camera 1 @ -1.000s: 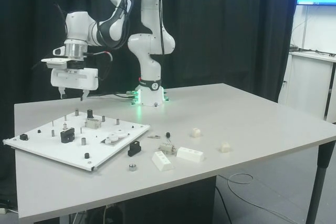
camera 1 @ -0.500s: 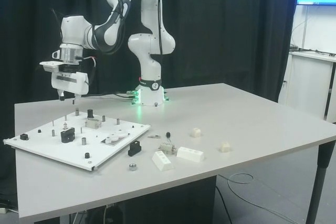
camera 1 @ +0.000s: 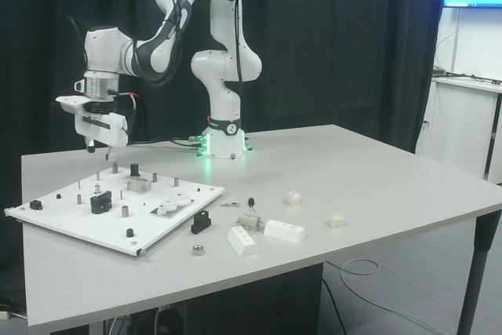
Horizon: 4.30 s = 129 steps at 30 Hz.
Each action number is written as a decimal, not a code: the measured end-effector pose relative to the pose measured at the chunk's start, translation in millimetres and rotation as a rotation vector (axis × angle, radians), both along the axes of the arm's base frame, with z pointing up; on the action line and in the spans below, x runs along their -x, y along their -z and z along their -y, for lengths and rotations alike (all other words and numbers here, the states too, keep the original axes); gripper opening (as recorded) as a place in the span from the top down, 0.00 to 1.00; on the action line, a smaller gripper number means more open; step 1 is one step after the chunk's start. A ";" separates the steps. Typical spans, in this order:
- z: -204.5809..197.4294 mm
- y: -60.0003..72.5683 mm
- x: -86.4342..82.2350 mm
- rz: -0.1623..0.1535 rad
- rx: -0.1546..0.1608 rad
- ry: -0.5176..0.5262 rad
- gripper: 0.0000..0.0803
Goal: Remove BNC.
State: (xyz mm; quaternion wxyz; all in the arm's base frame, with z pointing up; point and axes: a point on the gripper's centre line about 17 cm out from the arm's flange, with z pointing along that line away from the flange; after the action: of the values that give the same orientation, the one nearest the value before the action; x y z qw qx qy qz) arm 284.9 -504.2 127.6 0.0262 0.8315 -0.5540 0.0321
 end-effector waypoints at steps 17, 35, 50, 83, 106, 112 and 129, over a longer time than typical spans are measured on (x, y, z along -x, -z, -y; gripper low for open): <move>15.1 7.5 1.2 -0.061 -0.022 -0.064 0.00; 10.2 34.1 5.6 -0.071 -0.054 -0.049 0.00; 10.6 62.1 9.7 -0.076 -0.058 -0.036 0.00; 10.2 89.4 5.2 -0.060 -0.054 -0.050 0.00; 9.8 96.7 3.9 -0.043 -0.057 -0.043 0.18; 9.4 97.5 4.0 -0.042 -0.059 -0.040 0.39; 7.5 98.6 1.4 -0.035 -0.062 -0.039 0.84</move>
State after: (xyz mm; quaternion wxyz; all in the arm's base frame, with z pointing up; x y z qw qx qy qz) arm 283.5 -511.7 29.0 0.0096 0.8429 -0.5380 0.0008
